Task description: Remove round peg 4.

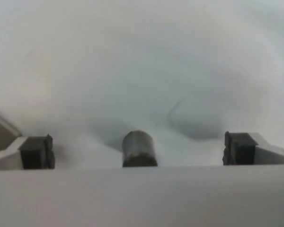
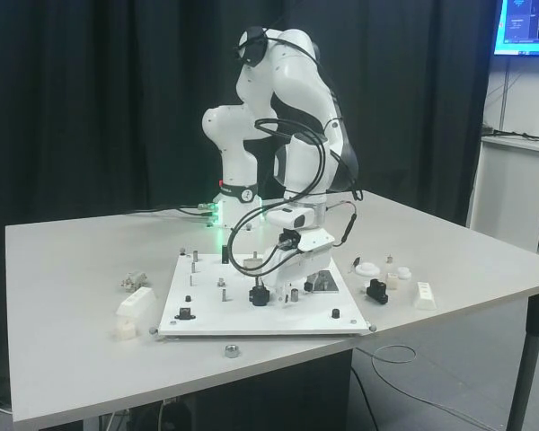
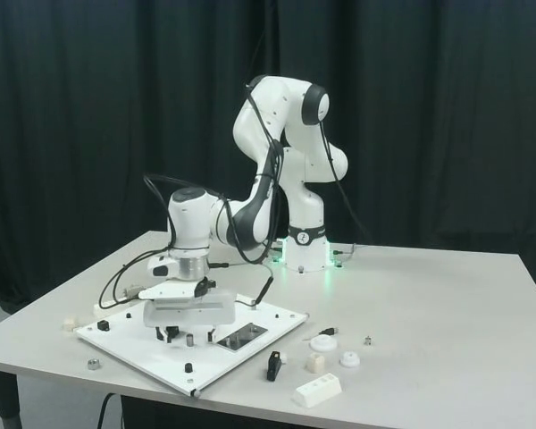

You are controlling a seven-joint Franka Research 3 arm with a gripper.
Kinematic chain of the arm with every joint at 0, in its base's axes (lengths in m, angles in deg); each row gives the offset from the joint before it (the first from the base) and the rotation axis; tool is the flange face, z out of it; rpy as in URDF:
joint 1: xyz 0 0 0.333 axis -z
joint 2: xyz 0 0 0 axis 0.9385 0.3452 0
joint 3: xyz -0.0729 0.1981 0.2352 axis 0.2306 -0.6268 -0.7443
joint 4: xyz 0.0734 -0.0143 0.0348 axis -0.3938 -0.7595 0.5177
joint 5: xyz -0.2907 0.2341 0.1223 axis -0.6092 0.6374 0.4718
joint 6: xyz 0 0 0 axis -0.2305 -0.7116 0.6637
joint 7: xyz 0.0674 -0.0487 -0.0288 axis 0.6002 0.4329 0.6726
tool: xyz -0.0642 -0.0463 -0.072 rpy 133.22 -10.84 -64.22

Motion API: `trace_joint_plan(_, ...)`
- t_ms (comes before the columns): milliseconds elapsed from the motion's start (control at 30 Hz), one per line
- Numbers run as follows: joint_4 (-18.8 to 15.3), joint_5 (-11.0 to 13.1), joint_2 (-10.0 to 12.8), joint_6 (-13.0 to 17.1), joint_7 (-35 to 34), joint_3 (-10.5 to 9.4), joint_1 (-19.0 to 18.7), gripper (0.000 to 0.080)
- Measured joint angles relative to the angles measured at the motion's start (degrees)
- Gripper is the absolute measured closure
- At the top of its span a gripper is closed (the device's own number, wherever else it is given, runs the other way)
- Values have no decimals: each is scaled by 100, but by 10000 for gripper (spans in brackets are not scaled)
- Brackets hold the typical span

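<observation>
A short grey round peg point(image 1: 139, 145) stands upright on the white board point(image 1: 132, 71). It is midway between the two black finger pads point(image 1: 37, 152) of my gripper point(image 1: 138, 153). The gripper is open, and there is a wide gap on each side of the peg. In the first room view the gripper point(image 2: 294, 284) hangs low over the front middle of the board point(image 2: 207, 319), just above the peg point(image 2: 293, 294). The second room view shows the same: gripper point(image 3: 180, 332) low over the board point(image 3: 116, 344), with the peg point(image 3: 189, 339) under it.
Other small pegs and a black knob point(image 2: 259, 295) stand on the board, next to a grey metal plate point(image 3: 241, 336). Off the board lie white blocks point(image 2: 136, 305) point(image 3: 318, 390), white gears point(image 2: 368, 268), a black part point(image 2: 375, 289) and a nut point(image 2: 231, 350).
</observation>
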Motion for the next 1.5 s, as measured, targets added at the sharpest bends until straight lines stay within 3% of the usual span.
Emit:
trace_joint_plan(467, 100, 68, 128, -17, 14, -17, 79, 3)
trace_joint_plan(500, 100, 77, 129, -20, 33, -17, 82, 112)
trace_joint_plan(733, 107, 184, 130, -51, 215, -19, 97, 112)
trace_joint_plan(800, 115, 203, 130, -69, 242, -19, 98, 450)
trace_joint_plan(1000, 157, 266, 131, -209, 328, -34, 99, 450)
trace_joint_plan(1033, 160, 268, 132, -213, 332, -34, 101, 616)
trace_joint_plan(1500, 162, 329, 132, -218, 358, -33, 111, 651)
